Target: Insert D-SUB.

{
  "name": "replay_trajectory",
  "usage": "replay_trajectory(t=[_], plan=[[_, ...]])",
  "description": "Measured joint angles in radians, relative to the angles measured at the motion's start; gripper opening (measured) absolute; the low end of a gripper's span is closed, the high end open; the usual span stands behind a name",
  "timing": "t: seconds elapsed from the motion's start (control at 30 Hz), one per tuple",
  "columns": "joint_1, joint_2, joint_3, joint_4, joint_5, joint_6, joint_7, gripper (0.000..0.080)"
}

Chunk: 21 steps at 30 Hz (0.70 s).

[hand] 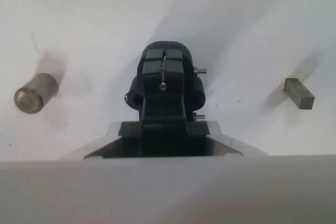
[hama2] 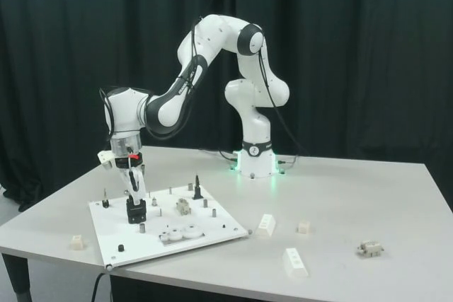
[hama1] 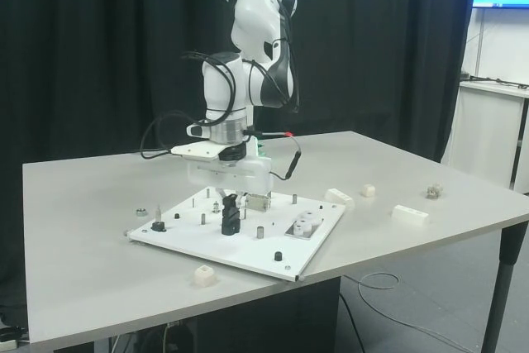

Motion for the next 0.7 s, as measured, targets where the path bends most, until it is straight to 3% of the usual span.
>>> replay_trajectory(t=[0.7], plan=[[0.001,-0.003,0.0,-0.007,0.004,0.01,0.002,0.0153]])
